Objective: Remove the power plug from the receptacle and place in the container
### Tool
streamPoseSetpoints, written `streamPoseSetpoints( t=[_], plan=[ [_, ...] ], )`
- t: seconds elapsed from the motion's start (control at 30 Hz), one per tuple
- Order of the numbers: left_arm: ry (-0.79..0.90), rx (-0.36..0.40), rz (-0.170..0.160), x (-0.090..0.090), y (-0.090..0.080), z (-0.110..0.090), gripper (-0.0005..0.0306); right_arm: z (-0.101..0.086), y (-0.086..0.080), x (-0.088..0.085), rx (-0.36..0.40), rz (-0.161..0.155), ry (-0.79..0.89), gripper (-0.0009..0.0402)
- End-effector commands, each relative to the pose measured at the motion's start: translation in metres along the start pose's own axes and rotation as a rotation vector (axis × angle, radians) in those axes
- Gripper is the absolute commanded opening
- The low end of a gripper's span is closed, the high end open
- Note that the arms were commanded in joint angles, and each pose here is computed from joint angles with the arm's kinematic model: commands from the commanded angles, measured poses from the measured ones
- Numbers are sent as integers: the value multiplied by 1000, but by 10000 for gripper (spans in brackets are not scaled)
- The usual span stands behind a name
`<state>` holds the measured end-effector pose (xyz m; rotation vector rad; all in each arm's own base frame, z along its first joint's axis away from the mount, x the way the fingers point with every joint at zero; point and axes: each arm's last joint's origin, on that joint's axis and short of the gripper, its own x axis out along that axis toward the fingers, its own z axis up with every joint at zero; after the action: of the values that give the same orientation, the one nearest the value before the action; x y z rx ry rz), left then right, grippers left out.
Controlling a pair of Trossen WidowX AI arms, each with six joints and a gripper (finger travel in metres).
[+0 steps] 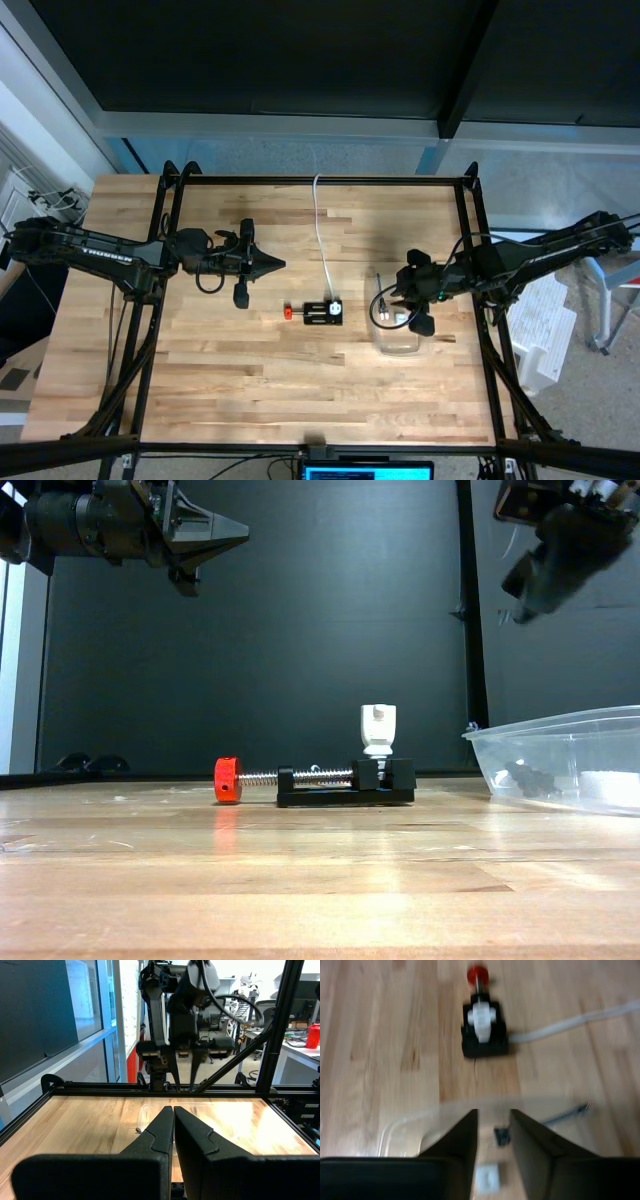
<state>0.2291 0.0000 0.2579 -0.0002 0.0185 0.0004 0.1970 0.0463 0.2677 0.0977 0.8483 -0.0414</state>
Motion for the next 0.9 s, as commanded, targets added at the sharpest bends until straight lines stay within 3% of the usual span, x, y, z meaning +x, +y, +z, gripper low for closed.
streamPoseSetpoints(
  t=[0.03,0.1,0.23,0.43,0.6,0.9],
  plan=[
    [0,0,0,0,0,0,0,9,-6,-1,-36,4,-76,-2],
    [0,0,0,0,0,0,0,15,-10,-1,-49,-1,-128,6],
    [0,0,0,0,0,0,0,28,-23,1,-55,41,-215,7],
    [0,0,0,0,0,0,0,42,-36,4,-78,21,-318,1],
    [0,0,1,0,0,0,0,56,-35,13,-80,66,-423,0],
    [-1,0,0,0,0,0,0,63,-44,20,-82,48,-584,0]
  ],
)
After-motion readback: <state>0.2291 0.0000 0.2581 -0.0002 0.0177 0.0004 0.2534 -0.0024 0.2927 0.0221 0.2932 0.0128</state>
